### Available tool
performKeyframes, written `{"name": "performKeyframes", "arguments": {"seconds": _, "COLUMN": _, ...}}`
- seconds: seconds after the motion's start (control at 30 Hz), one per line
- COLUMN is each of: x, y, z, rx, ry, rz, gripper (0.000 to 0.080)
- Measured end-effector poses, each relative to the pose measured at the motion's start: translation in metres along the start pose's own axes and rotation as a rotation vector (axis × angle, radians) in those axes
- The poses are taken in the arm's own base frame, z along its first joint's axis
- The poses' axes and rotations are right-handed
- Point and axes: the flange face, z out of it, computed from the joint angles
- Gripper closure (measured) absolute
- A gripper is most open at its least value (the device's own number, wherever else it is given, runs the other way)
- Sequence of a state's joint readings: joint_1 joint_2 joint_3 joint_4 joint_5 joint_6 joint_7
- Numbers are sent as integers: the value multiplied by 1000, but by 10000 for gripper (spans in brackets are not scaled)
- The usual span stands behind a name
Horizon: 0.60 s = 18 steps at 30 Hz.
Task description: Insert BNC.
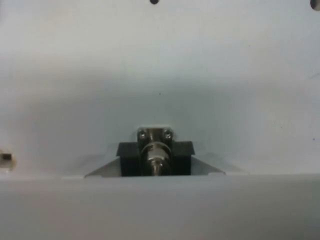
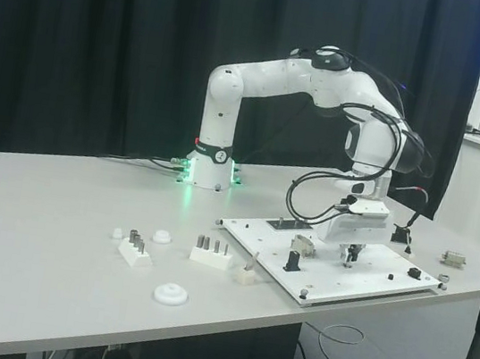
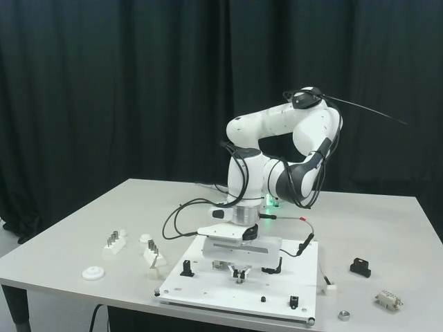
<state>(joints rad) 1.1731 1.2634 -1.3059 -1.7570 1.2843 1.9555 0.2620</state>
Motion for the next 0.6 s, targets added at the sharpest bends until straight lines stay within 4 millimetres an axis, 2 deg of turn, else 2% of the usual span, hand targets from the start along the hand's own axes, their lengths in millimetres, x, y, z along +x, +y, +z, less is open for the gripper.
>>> {"name": "performKeyframes", "arguments": {"seconds": 0.6, "x": 0, "y": 0, "z": 0, "rx": 0, "ry": 0, "rz": -100, "gripper": 680}}
